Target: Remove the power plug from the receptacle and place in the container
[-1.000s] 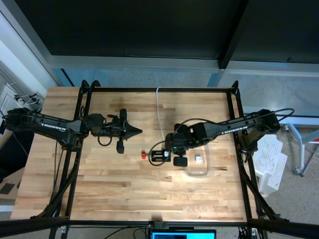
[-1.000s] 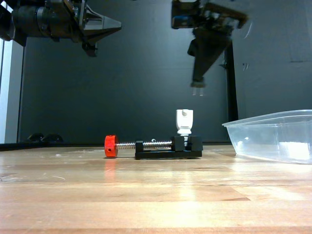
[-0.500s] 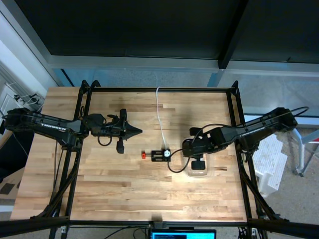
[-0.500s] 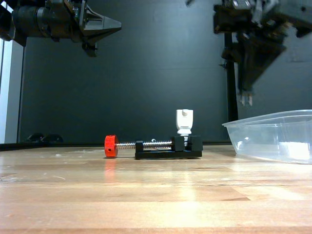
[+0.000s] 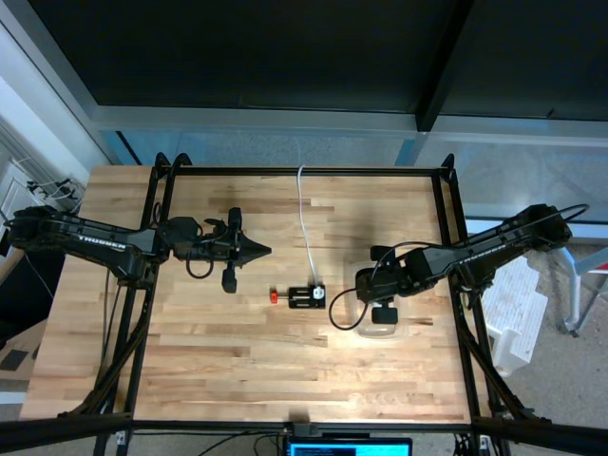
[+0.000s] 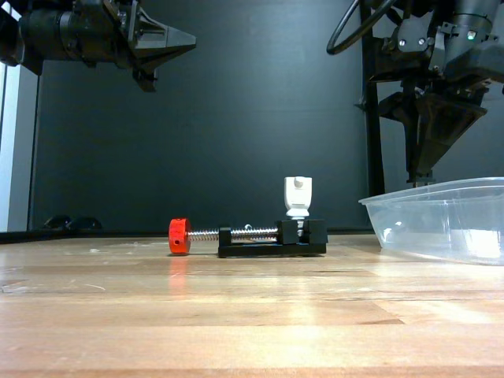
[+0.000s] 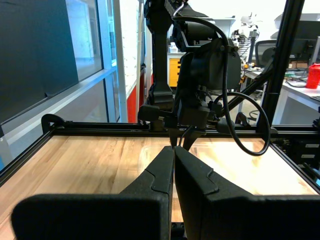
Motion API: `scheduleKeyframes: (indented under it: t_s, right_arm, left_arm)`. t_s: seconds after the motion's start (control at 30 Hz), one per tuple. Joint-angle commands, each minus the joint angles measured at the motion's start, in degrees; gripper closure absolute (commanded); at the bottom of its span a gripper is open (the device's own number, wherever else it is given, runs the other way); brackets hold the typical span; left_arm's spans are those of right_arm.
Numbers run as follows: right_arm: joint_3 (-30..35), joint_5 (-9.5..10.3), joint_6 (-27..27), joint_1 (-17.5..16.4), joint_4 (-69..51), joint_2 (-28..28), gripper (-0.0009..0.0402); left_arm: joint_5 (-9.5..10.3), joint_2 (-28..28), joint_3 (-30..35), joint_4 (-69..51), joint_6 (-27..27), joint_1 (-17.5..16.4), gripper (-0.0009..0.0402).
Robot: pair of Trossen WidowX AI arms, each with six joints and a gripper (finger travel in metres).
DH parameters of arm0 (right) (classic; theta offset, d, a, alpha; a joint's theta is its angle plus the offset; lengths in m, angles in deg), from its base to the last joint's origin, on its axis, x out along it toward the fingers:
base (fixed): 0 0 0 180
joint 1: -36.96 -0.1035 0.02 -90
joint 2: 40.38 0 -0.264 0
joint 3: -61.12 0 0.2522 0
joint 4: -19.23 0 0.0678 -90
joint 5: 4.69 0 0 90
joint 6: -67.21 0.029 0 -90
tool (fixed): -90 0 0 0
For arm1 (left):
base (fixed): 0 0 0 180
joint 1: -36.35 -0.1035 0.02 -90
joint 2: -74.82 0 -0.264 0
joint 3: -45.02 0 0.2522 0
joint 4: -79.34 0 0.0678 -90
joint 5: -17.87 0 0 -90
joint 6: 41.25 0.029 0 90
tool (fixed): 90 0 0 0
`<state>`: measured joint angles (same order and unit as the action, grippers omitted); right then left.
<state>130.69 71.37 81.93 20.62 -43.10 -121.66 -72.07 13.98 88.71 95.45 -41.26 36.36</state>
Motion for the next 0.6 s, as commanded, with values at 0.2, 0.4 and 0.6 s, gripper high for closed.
scheduleKeyframes:
  t_s: [0.2,0.4,0.6]
  right_arm:
    - [0.04,0.0,1.7,-0.15,0.26,0.22,0.026]
    - [0.04,-0.02,2.69,-0.2,0.17,0.61,0.0201]
    - [1.44,0.0,3.15,-0.22,-1.75,1.05,0.0173]
  left_arm:
    - [-0.02,-0.02,0.02,0.0,0.0,-0.02,0.0393]
    - [-0.02,-0.02,0.02,0.0,0.0,0.0,0.0393]
    - [-0.02,-0.02,0.02,0.0,0.0,0.0,0.0393]
